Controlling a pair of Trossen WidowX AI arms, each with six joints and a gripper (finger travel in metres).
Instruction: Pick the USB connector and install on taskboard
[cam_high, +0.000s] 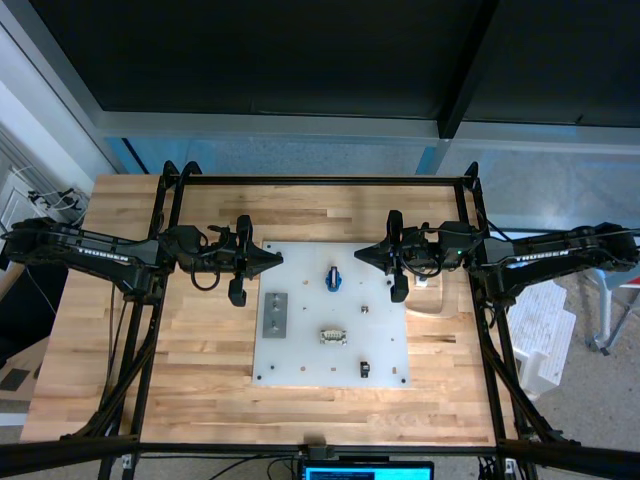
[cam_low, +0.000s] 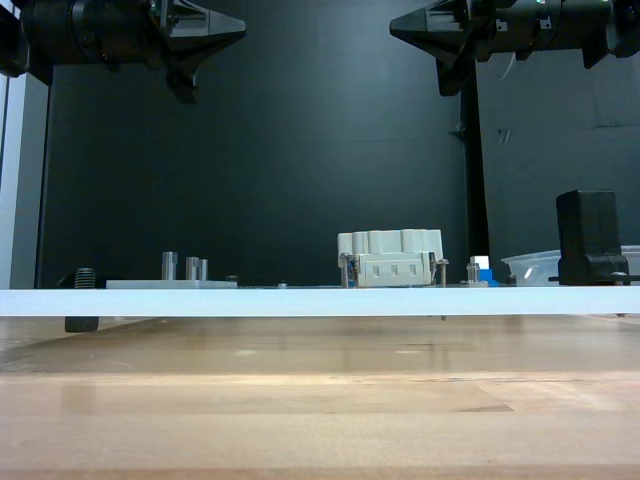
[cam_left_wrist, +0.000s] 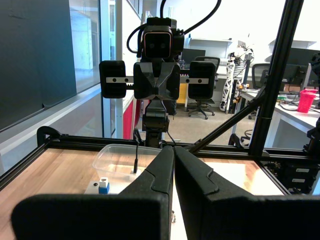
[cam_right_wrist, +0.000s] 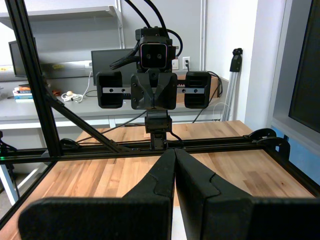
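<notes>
Both arms hang above the far edge of the taskboard (cam_high: 300, 362) and face each other, and neither one carries anything. Your left gripper (cam_high: 277, 258) sits over the board's far left corner with its fingers (cam_left_wrist: 155, 175) pressed together, nothing between them. Your right gripper (cam_high: 359, 252) mirrors it over the far right part of the board, and its fingers (cam_right_wrist: 197, 177) are also closed on nothing. From table height both grippers are high above the board, well clear of everything on it.

The taskboard lies flat in the middle of the wooden worktop (cam_high: 200, 385). On it:
- The grey block (cam_high: 274, 315) is on the left side, with short metal posts standing on it.
- The blue knob (cam_high: 333, 279) is toward the far edge, between the two grippers and below them.
- The beige-metal socket (cam_high: 333, 337) is near the centre.
- The small black part (cam_high: 366, 369) stands upright near the front right.

Just off the board's right edge, below your right arm, is a clear plastic tub (cam_left_wrist: 111, 159). A thin dark cable-like piece (cam_left_wrist: 136, 159) stands inside it. A small blue and white piece (cam_left_wrist: 103, 186) sits just beside the tub on the near side. You cannot tell from these views which of those two is the USB connector. Neither gripper is touching either one.
</notes>
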